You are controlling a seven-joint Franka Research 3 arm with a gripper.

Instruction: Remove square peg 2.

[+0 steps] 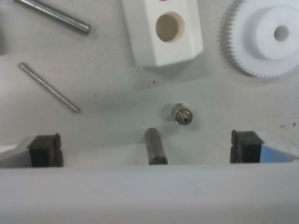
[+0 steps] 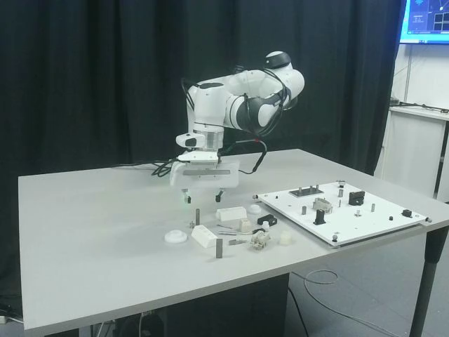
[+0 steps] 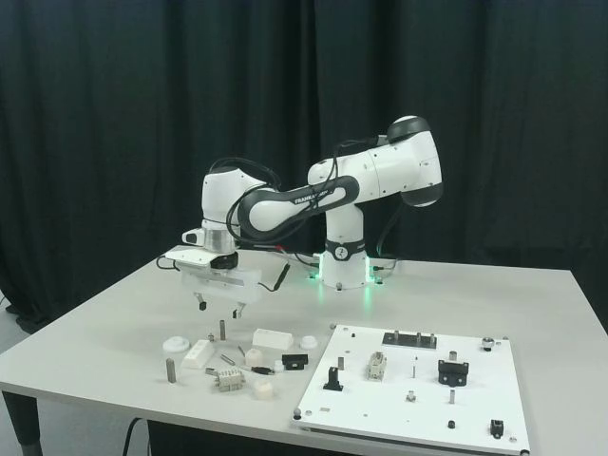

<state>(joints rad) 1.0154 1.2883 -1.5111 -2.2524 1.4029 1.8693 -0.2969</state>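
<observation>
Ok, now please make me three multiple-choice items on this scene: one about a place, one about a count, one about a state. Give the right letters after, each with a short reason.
1. Where does the dark peg under the gripper stand?
A. on the grey table
B. on the white board
C. in the hole of the white block

2. How many thin metal rods does the wrist view show?
A. one
B. two
C. four

3. What is the state of the gripper?
A. open, holding nothing
B. shut on the dark peg
C. shut on the white gear

Key:
1 A, since the peg stands upright on the bare table surface, apart from the board.
2 B, since one rod and a thinner one lie on the table.
3 A, since both fingers are wide apart, with gaps on each side of the peg.
</observation>
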